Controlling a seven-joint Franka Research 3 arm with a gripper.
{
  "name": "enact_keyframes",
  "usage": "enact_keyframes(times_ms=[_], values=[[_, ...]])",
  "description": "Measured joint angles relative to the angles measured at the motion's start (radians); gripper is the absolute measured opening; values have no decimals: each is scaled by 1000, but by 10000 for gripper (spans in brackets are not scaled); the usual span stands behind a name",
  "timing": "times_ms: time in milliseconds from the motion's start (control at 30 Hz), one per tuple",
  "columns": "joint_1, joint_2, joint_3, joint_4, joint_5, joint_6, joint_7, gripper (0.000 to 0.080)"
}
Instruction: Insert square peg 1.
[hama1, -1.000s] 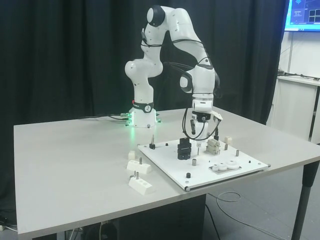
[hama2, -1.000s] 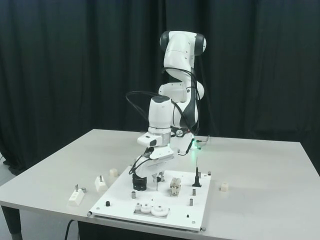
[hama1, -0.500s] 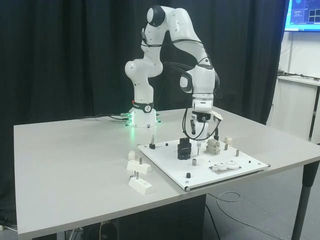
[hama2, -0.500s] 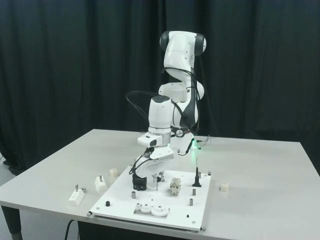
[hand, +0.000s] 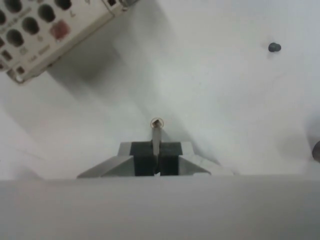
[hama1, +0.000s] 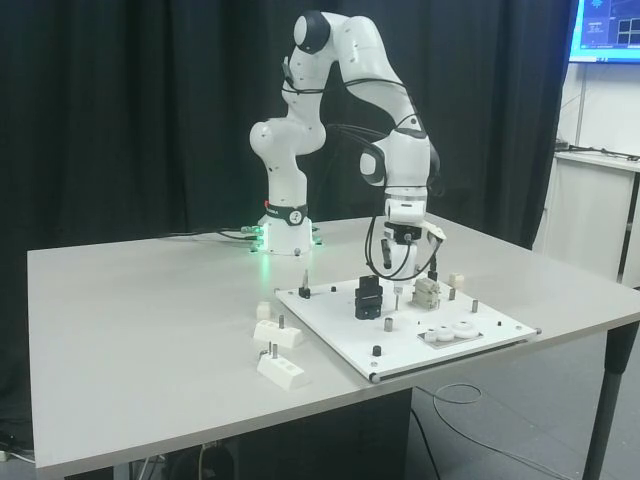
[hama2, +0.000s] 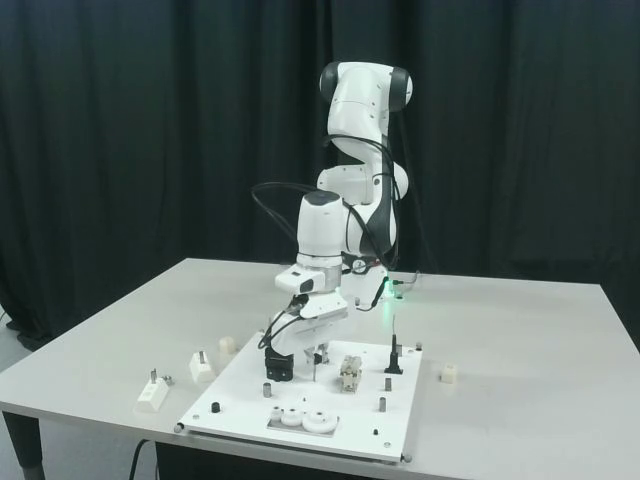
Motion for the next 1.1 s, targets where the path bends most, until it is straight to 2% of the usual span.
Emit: enact_keyframes(times_ms=[1100], values=[[0, 4, 3, 0, 0, 13, -4, 21]])
